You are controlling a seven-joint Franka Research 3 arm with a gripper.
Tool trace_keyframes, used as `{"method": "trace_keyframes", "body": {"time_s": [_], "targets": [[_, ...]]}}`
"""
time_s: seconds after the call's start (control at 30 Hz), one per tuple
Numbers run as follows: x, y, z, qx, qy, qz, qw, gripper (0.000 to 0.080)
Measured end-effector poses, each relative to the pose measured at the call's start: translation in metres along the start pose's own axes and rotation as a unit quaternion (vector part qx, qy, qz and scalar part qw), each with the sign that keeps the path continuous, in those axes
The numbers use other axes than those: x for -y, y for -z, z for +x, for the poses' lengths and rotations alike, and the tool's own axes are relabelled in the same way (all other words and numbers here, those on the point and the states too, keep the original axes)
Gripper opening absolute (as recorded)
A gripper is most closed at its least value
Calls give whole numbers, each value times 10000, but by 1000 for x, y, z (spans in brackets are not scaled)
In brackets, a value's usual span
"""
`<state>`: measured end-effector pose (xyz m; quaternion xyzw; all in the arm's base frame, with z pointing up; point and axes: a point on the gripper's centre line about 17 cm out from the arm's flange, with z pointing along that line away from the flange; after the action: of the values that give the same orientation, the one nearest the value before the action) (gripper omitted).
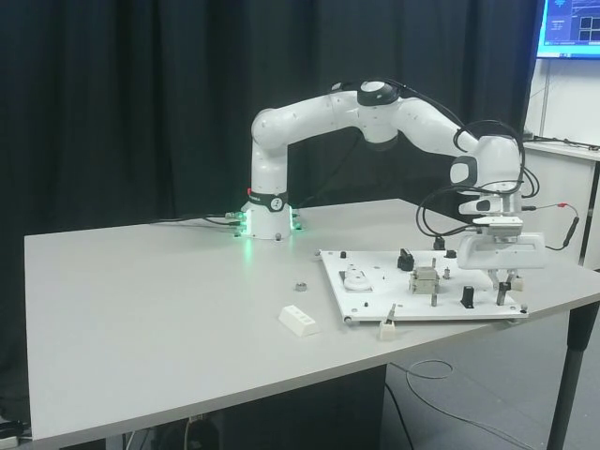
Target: Insert square peg 4.
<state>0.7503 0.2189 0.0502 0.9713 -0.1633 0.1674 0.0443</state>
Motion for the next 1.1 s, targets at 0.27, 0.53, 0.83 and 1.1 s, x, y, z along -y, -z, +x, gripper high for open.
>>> {"method": "trace_keyframes", "body": {"time_s": [0.27, 0.53, 0.83, 1.1], "targets": [[0, 0, 0, 0, 22, 0, 10000, 95], [2, 0, -1, 2, 202, 7, 9998, 95], [5, 0, -2, 4, 373, 27, 9993, 95], [6, 1, -2, 4, 513, 36, 9987, 95]]}}
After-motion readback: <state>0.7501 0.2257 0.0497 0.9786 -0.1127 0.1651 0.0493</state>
